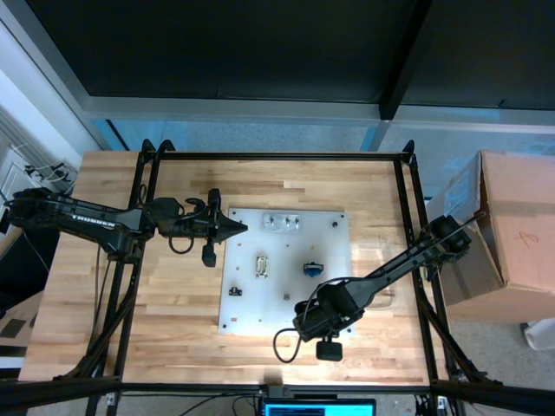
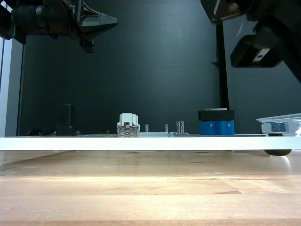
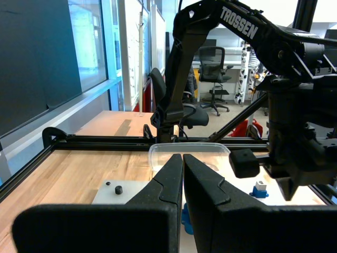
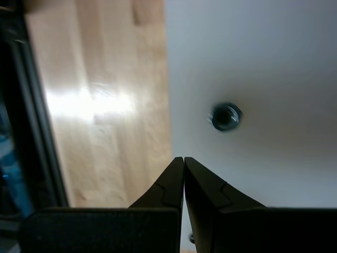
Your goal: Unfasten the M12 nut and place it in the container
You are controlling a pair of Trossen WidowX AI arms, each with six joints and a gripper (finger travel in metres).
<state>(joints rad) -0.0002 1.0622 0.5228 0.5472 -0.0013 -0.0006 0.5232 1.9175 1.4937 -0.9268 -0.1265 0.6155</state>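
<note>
The small silver nut (image 4: 226, 116) sits on its stud on the white board (image 4: 274, 58), free of both grippers. From above its centre looks dark. In the low view the nut (image 2: 278, 127) sits low at the board's near right, with no ribs showing under it. My right gripper (image 4: 183, 161) hangs above the board's edge, beside the nut and apart from it, shut on nothing. In the high view the right gripper (image 1: 305, 325) covers the near right of the board. My left gripper (image 1: 241, 228) is shut and held high over the board's far left edge.
A clear container (image 3: 189, 153) stands on the table to the right of the board (image 1: 260, 312); no nut shows in it. A blue block with a black top (image 2: 216, 123), a white connector (image 2: 128, 125) and small posts stand mid-board. A cardboard box (image 1: 512, 234) sits beyond the right frame.
</note>
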